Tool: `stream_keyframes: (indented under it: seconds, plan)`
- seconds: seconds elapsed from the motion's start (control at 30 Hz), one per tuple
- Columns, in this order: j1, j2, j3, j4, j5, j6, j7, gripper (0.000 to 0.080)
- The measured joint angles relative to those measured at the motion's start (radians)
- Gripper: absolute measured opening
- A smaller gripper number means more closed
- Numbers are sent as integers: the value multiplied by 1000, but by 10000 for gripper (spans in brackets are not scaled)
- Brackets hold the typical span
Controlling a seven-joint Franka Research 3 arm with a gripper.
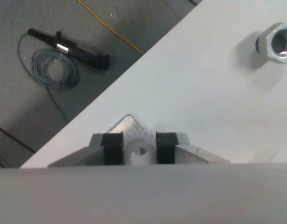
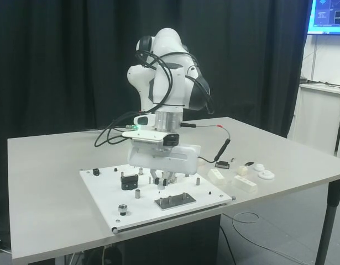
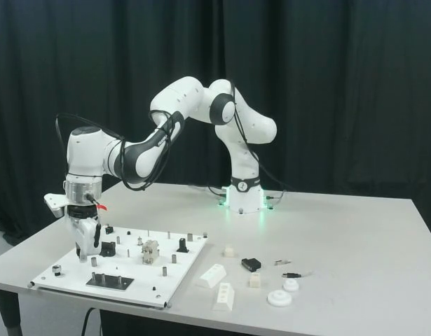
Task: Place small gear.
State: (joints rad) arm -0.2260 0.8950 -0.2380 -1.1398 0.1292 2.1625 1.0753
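Note:
In the wrist view a small white gear (image 1: 141, 150) with a centre hole sits between two black finger pads (image 1: 112, 147). My gripper (image 1: 139, 141) is shut on it. The gear hangs over the white assembly board (image 1: 204, 102), close to the board's edge. In the room views the gripper (image 2: 162, 178) (image 3: 85, 252) points straight down just above the board (image 2: 103, 193) (image 3: 180, 269), near its middle pegs. The gear itself is too small to make out there.
A grey hex nut (image 1: 276, 43) (image 2: 123, 208) (image 3: 57, 269) stands on the board. A grey plate with pegs (image 2: 174, 201) (image 3: 108, 281) lies near the board's front edge, and a black part (image 2: 127, 181) is mounted close by. White blocks (image 2: 236, 179) and round white gears (image 2: 265, 174) (image 3: 279, 298) lie on the table beside the board. A black plug with coiled cable (image 1: 68, 46) lies on the floor.

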Motion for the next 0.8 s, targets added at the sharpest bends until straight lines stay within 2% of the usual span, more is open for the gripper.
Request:
stream_keyframes:
  seconds: [0.8]
  plan:
    - [0,0,-3,1,0,-1,-46,143]
